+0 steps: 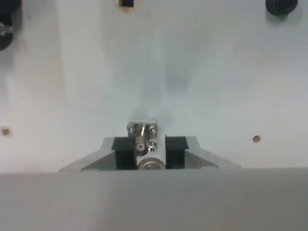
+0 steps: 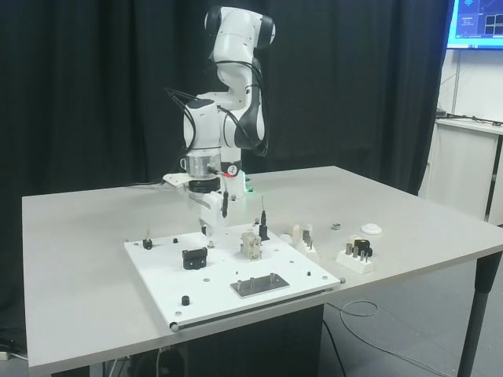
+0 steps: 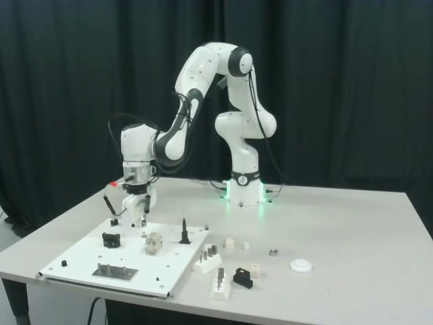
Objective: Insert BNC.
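Note:
My gripper (image 1: 151, 153) is down low over the white board (image 1: 216, 86), near its back edge in the first room view, where the gripper (image 2: 211, 228) hangs just above the surface. Its black pads (image 1: 176, 152) are shut on a round metal BNC plug (image 1: 151, 164). Right beyond the plug stands the BNC socket (image 1: 142, 130), a small metal post on a square flange with screws, fixed to the board. Plug and socket overlap in the wrist view; I cannot tell whether they touch. The second room view shows the gripper (image 3: 137, 218) at the board's far left part.
On the white board (image 2: 157, 275) sit a black part (image 2: 194, 258), a small metal block (image 2: 251, 242), a black peg (image 2: 263, 224) and a grey metal plate (image 2: 259, 284). White holders (image 2: 355, 255) and a white disc (image 2: 371, 228) lie on the grey table to the right.

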`<state>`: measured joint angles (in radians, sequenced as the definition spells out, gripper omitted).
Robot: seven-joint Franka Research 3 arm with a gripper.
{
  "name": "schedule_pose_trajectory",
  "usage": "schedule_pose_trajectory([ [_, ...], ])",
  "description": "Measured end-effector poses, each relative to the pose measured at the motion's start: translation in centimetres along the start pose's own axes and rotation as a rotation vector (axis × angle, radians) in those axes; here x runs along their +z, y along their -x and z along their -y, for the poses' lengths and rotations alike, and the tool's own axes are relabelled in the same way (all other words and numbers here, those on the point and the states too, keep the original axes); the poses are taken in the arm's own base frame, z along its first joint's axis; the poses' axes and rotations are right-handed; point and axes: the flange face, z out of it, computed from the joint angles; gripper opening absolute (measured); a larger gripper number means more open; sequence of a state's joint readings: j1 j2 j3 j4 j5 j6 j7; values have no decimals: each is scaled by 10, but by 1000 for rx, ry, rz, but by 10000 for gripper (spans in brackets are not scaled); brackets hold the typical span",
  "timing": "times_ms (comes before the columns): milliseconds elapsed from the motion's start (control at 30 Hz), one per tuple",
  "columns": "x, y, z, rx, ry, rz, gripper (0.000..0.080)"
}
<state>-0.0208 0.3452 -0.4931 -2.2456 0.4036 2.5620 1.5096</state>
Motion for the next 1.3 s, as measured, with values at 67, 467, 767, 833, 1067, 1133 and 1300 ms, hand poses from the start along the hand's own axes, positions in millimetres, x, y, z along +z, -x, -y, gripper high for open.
schedule_pose_trajectory([
  [67,-1,1,1,11,-1,0,126],
  [467,0,1,6,109,-17,-9,126],
  [767,6,0,12,159,-27,-31,126],
  [833,6,0,13,167,-27,-35,126],
  [1067,9,1,14,222,-25,-40,126],
  [1133,10,2,13,229,-23,-41,126],
  [1300,11,2,12,231,-15,-43,126],
])
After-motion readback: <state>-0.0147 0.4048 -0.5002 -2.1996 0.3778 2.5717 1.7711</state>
